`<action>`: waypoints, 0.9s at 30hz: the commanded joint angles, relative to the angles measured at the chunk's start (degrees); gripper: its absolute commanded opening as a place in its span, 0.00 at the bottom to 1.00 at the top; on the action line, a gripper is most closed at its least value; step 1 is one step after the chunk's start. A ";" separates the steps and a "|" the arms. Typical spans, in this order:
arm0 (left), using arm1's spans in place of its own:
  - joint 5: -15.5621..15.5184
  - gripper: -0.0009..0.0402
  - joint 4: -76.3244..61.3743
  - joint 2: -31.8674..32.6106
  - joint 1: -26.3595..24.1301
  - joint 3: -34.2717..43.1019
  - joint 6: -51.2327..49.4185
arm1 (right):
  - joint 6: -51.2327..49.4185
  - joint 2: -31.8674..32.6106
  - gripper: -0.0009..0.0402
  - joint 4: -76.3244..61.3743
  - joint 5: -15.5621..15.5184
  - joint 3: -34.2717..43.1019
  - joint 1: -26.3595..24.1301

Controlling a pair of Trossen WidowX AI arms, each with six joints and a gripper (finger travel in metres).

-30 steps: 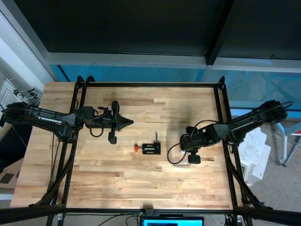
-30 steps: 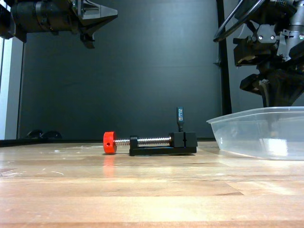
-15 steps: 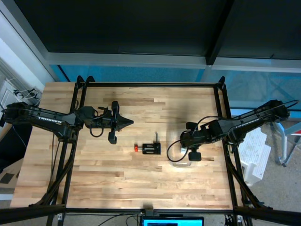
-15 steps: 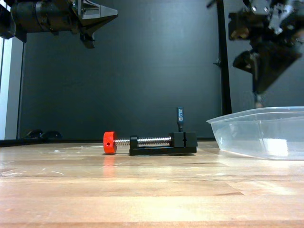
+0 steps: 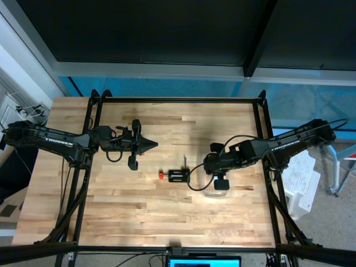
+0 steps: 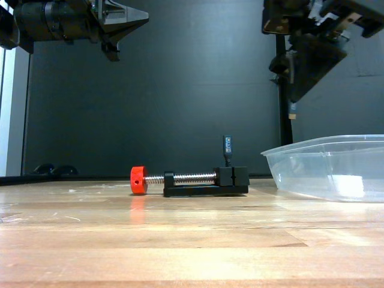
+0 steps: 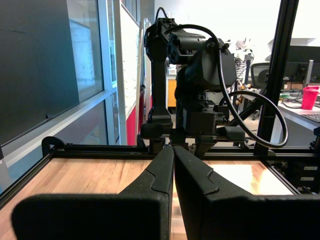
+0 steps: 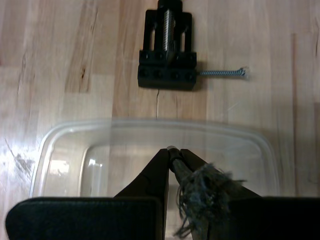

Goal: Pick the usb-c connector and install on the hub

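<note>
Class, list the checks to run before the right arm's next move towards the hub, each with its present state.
1. The usb-c connector held by the right gripper: ok, jaws shut on it.
2. Connector above the tray rim: ok.
3. The hub upright in the vise: ok.
4. Connector over hub: not ok, it hangs over the tray.
5. The left gripper away from vise: ok, jaws shut.

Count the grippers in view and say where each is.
2. The left gripper hangs shut, high over the table's left half. The right gripper hangs above the clear tub's left end, shut on the usb-c connector, which points down.
</note>
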 commanded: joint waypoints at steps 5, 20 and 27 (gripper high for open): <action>0.02 0.02 0.02 0.02 0.02 0.02 0.00 | -1.60 3.65 0.02 -0.09 -0.02 4.37 -0.55; 0.02 0.02 0.00 0.02 0.00 0.02 0.00 | -3.41 12.79 0.02 -0.31 -3.04 13.81 -1.77; 0.02 0.02 0.02 0.02 0.00 0.02 0.00 | -4.70 16.46 0.02 -0.52 -3.02 17.68 -2.19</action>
